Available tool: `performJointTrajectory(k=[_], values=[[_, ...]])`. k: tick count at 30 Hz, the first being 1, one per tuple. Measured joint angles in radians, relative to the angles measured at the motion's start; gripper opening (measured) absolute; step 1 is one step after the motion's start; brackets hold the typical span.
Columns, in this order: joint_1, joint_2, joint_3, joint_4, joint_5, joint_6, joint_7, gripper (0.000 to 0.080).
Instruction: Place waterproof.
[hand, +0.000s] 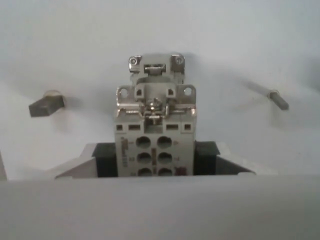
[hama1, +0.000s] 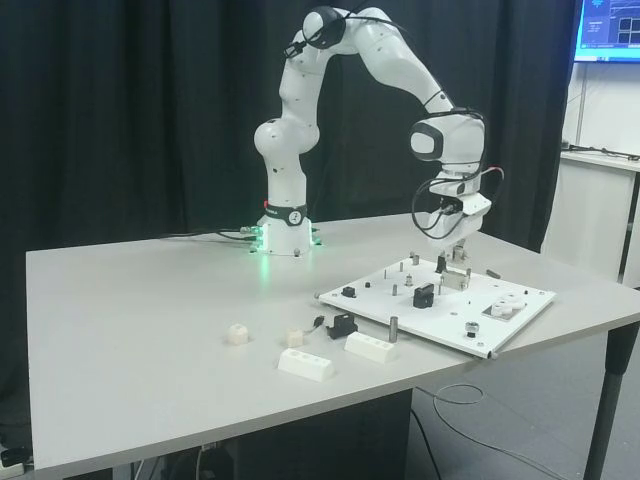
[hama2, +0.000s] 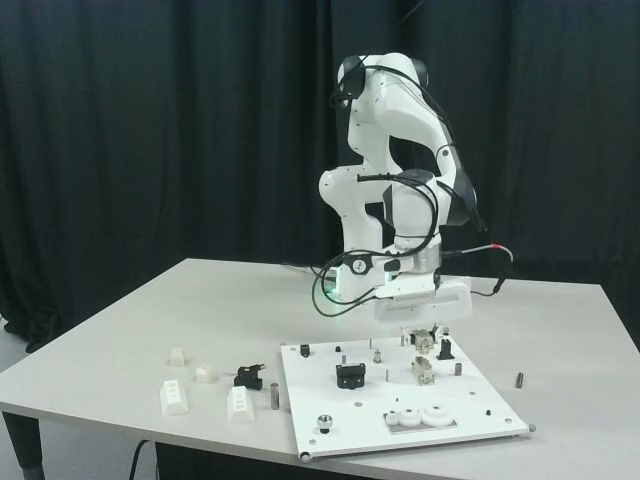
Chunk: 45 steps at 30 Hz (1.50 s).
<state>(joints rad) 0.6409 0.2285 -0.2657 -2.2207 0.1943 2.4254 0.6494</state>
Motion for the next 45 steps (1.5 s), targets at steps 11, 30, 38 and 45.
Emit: performJointTrajectory(k=[11, 30, 38, 45], values=[[0.000, -0.019, -0.001, 0.000, -0.020, -0.024, 0.018, 0.0313], [0.003, -0.018, 0.009, -0.003, -0.020, -0.025, 0.018, 0.0313], [0.020, -0.016, 0.030, -0.008, -0.015, -0.026, 0.035, 0.0313], [0.041, -0.012, 0.073, -0.016, -0.001, -0.024, 0.087, 0.0313]])
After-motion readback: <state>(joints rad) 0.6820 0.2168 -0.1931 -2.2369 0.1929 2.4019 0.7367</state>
